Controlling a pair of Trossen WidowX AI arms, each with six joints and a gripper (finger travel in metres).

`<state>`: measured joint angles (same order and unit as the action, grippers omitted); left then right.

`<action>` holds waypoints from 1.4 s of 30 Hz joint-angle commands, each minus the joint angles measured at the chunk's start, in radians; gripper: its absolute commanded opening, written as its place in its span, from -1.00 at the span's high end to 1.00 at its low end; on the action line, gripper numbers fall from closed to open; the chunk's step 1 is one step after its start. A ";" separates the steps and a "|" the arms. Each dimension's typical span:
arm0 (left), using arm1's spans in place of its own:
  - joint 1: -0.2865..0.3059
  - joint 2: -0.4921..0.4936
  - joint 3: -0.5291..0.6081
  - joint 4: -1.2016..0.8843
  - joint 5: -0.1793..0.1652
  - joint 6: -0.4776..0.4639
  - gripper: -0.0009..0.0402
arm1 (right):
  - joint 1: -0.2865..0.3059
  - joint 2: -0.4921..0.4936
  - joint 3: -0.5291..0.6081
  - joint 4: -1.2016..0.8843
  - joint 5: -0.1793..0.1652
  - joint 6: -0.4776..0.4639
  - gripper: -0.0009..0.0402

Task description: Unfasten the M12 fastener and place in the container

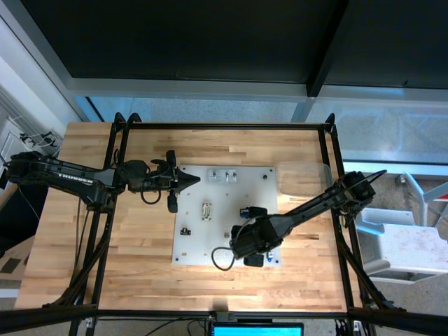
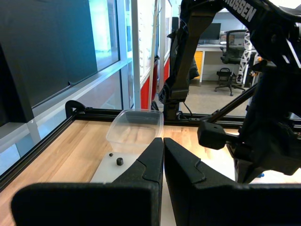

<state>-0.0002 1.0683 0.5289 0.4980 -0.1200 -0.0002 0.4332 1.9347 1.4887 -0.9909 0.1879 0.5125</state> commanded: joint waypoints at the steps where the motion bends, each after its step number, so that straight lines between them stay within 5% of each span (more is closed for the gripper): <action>1: 0.000 0.000 0.000 0.001 0.000 0.000 0.96 | 0.003 0.000 0.001 0.028 -0.149 -0.019 0.96; 5: 0.000 0.001 0.000 -0.001 0.000 0.000 0.96 | 0.003 0.001 0.000 0.077 -0.295 -0.035 0.96; 14: 0.000 0.000 0.000 0.000 0.000 0.000 0.96 | -0.002 0.032 -0.032 0.161 -0.348 -0.068 0.96; 24: 0.000 0.000 0.000 0.001 0.000 0.000 0.96 | -0.008 0.033 -0.054 0.175 -0.346 -0.068 0.96; 26: 0.000 0.000 0.000 0.000 0.000 0.000 0.96 | -0.008 0.032 -0.055 0.162 -0.323 -0.060 0.96; 28: 0.000 0.000 0.000 0.001 0.000 0.000 0.96 | -0.008 0.028 -0.050 0.121 -0.251 -0.029 0.96; 31: 0.000 0.000 0.000 0.001 0.000 0.000 0.96 | -0.008 0.009 -0.038 0.041 -0.078 0.047 0.96; 34: 0.000 0.000 0.000 0.000 0.000 0.000 0.96 | -0.008 0.000 -0.018 -0.003 -0.013 0.060 0.96; 38: 0.000 0.000 0.000 0.001 0.000 0.000 0.96 | -0.008 -0.002 -0.013 -0.003 -0.051 0.055 0.96; 42: 0.000 0.000 0.000 0.000 0.000 0.000 0.96 | -0.007 -0.005 -0.013 0.011 -0.174 0.030 0.96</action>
<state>-0.0002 1.0683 0.5293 0.4984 -0.1204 0.0002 0.4248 1.9308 1.4757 -0.9852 0.0601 0.5495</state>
